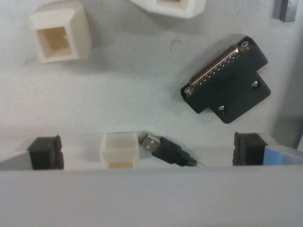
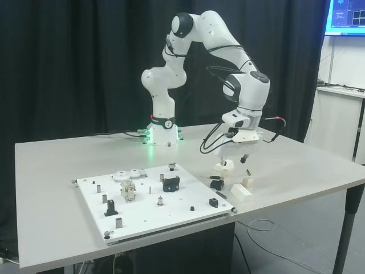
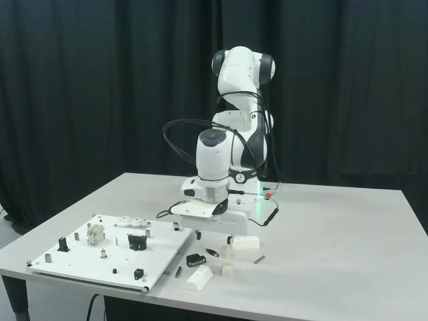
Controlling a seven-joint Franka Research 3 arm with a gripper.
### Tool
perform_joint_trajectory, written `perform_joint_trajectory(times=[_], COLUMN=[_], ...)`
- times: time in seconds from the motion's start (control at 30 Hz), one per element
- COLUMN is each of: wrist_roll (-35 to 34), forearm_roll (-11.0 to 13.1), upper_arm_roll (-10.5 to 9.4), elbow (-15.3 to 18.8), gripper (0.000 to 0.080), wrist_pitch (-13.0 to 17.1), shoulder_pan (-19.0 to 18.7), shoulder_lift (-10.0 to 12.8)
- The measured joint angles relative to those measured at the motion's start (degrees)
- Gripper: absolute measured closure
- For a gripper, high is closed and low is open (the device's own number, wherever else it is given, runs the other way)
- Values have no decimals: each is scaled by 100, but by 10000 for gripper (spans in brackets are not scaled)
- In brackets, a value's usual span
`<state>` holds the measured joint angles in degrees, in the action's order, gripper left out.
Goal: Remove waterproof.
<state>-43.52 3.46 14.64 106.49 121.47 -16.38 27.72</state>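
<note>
My gripper (image 1: 147,151) hangs open above loose parts on the grey table, just off the white board (image 2: 171,214). In the wrist view a small white block (image 1: 120,150) and a black USB plug (image 1: 165,147) lie between the two black fingertips (image 1: 45,152), touching neither. A black D-sub connector (image 1: 227,80) lies farther out. In the room views the gripper (image 2: 235,161) (image 3: 215,233) sits low over these parts. The board carries small black and white fittings (image 2: 170,184); I cannot tell which one is the waterproof part.
Two white hollow housings (image 1: 59,30) (image 1: 170,5) lie beyond the plug. More white blocks (image 3: 245,242) (image 3: 199,277) rest near the table's front edge. The arm's base (image 2: 162,128) stands behind the board with a green light. A cable loops from the wrist.
</note>
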Motion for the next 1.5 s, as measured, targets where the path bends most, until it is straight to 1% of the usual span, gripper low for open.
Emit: perform_joint_trajectory(times=[0.43, 1.5], wrist_roll=[-76, -78], forearm_roll=[-179, -295], upper_arm_roll=[1, 9], elbow=[0, 0], gripper=[3, 3], wrist_pitch=[23, 95], shoulder_pan=[11, 35], shoulder_lift=[-36, -97])
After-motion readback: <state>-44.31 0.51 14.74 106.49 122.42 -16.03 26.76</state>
